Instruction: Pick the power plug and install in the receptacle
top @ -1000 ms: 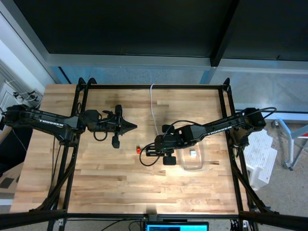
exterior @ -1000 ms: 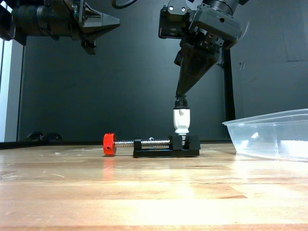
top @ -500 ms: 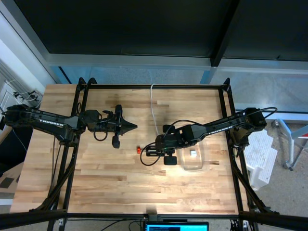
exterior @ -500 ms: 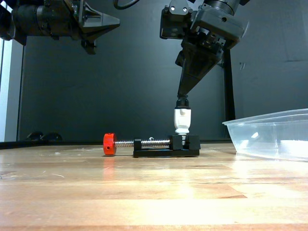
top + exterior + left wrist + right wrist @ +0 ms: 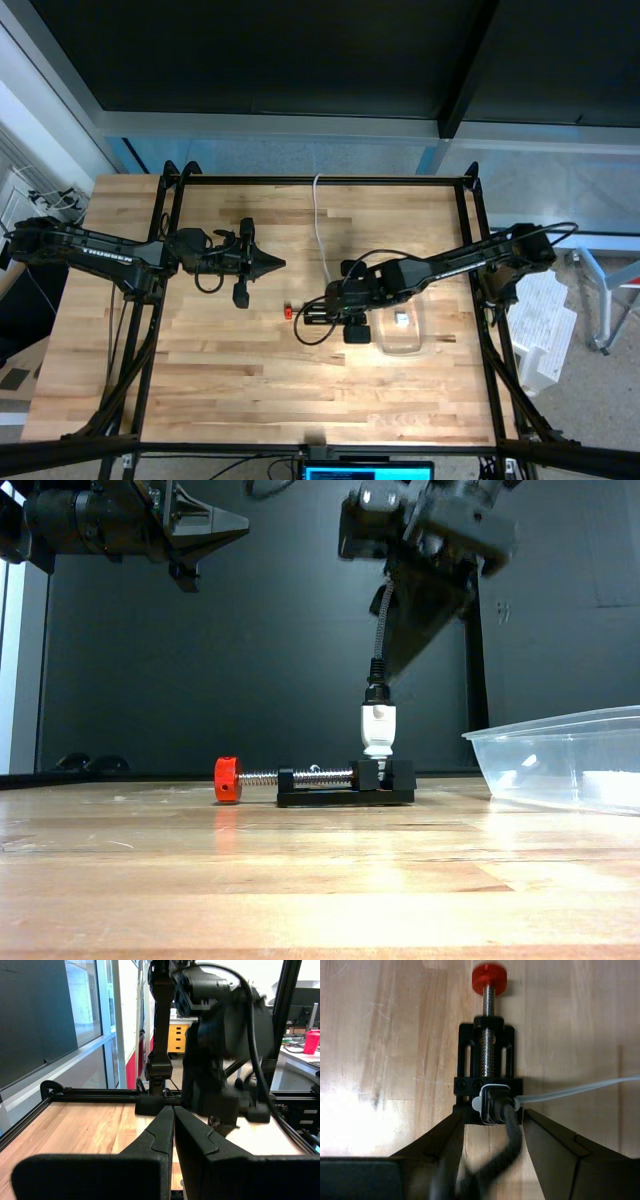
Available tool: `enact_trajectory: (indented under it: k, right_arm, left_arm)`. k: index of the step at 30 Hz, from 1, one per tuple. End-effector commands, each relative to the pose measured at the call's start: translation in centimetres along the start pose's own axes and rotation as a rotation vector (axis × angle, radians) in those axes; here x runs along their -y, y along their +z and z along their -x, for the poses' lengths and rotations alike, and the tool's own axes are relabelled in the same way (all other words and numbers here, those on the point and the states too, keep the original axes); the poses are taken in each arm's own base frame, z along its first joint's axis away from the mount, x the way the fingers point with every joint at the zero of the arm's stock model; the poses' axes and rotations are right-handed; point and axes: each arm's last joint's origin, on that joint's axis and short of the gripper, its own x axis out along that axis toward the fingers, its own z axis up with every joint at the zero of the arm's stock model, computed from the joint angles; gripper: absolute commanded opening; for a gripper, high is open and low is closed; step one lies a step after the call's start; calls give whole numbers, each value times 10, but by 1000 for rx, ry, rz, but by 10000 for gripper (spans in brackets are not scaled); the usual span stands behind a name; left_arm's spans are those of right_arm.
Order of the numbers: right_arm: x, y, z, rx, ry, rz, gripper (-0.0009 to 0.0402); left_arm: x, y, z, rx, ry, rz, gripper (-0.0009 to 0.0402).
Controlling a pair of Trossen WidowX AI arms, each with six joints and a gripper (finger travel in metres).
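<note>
The right gripper point(image 5: 494, 1116) hangs open above the vise point(image 5: 488, 1060), its fingers point(image 5: 452, 1135) spread to either side of the plug point(image 5: 494, 1102) and not touching it. The plug stands upright in the receptacle point(image 5: 377, 730), which sits clamped in the vise on the table point(image 5: 200, 380). A black cord point(image 5: 382, 620) rises from the plug toward the gripper. A white cable point(image 5: 570, 1091) leaves the receptacle sideways and, seen from above, runs to the table's far edge. The vise's red knob point(image 5: 227, 779) points toward the left arm. Near the vise on the right arm's side lies a clear tray point(image 5: 560, 760) with a small white cube point(image 5: 401, 319) inside. The left gripper point(image 5: 275, 264) hovers high over the table's left half, well apart from the vise, its fingers point(image 5: 162, 1132) pressed together on nothing.
</note>
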Motion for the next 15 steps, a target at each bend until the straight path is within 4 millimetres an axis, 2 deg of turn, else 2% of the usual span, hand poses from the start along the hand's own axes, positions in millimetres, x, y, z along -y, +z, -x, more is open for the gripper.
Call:
enact_trajectory:
  k: [1, 15]
  right_arm:
    - [2, 1, 12, 24, 3, -3, 175]
    - [10, -6, 50, 108, 39, -20, 164]
  left_arm:
    - [0, 0, 0, 0, 0, 0, 0]
    - [0, 0, 0, 0, 0, 0, 0]
